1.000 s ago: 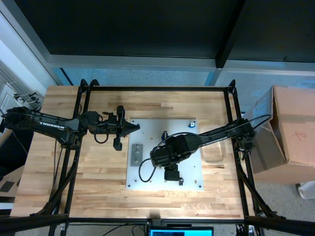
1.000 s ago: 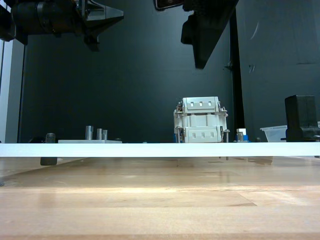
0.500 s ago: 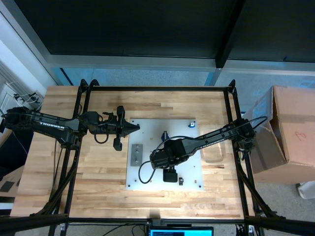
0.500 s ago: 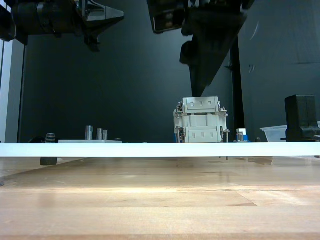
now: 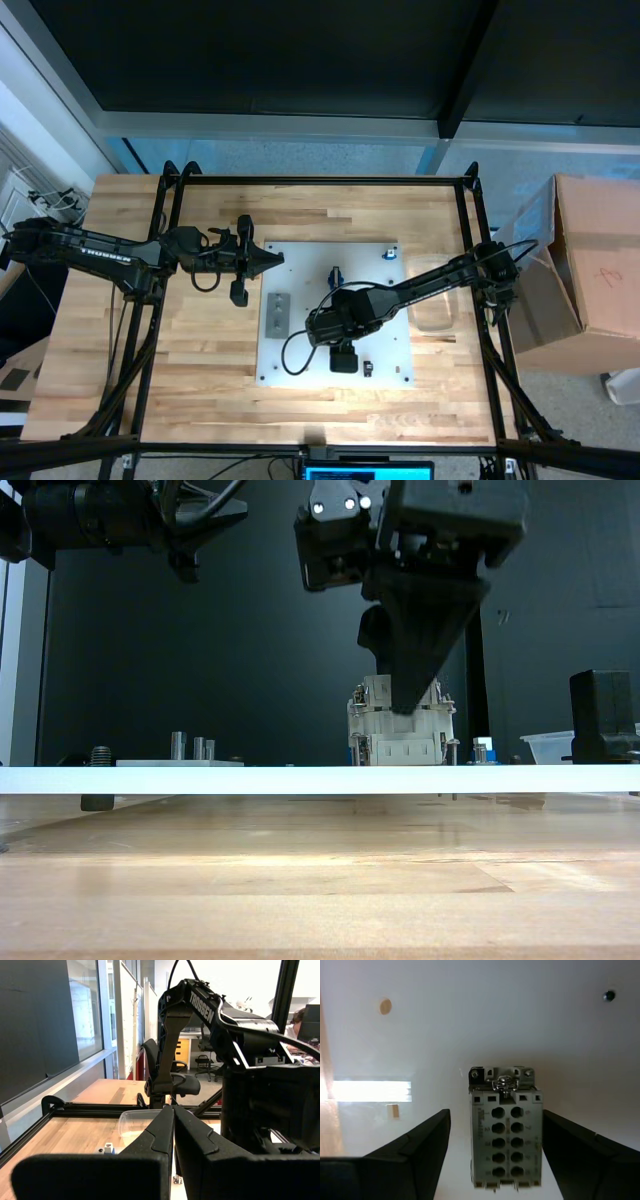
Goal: Remove the HAN10E connector from the taskboard and place in the container
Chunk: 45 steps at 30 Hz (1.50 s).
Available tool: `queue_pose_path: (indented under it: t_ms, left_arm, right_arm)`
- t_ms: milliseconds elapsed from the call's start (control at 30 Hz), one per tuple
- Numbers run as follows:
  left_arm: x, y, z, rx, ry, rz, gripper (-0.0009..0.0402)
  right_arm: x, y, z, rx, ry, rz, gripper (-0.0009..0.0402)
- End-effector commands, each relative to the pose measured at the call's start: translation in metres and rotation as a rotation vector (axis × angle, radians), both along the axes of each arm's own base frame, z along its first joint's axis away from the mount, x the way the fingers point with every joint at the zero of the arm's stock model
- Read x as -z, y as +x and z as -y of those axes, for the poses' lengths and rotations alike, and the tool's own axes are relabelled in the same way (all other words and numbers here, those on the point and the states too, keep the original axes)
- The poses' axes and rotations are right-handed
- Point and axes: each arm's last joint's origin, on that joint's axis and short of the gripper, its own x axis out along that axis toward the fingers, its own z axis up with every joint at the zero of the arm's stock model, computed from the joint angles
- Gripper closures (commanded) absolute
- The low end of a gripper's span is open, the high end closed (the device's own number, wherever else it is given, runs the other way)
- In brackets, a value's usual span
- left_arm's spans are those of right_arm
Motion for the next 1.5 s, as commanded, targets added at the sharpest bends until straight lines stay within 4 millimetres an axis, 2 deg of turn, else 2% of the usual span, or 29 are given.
queue_pose_path:
  t_ms: [33, 400, 600, 1100, 1300, 1500]
  left_arm:
    - [0.000, 0.000, 0.000, 0.000, 0.000, 0.000, 0.0393]
    - [0.000, 0.000, 0.000, 0.000, 0.000, 0.000, 0.0393]
    - [0.000, 0.000, 0.000, 0.000, 0.000, 0.000, 0.0393]
    - [0.000, 0.000, 0.000, 0.000, 0.000, 0.000, 0.0393]
    - [0.000, 0.000, 0.000, 0.000, 0.000, 0.000, 0.0393]
    - [0.000, 0.000, 0.000, 0.000, 0.000, 0.000, 0.0393]
  right_arm:
    - [0.000, 0.000, -0.001, 0.003, 0.003, 0.008, 0.0199]
    - [-0.002, 0.000, -0.001, -0.002, 0.005, 0.014, 0.0334]
    - [-0.011, -0.003, -0.001, -0.004, 0.010, 0.030, 0.0378]
    - [-0.059, -0.026, 0.006, -0.001, 0.035, 0.108, 0.0384]
    - [-0.069, -0.039, 0.010, 0.006, 0.040, 0.117, 0.0384]
    - [-0.067, -0.065, 0.017, 0.023, 0.042, 0.106, 0.0384]
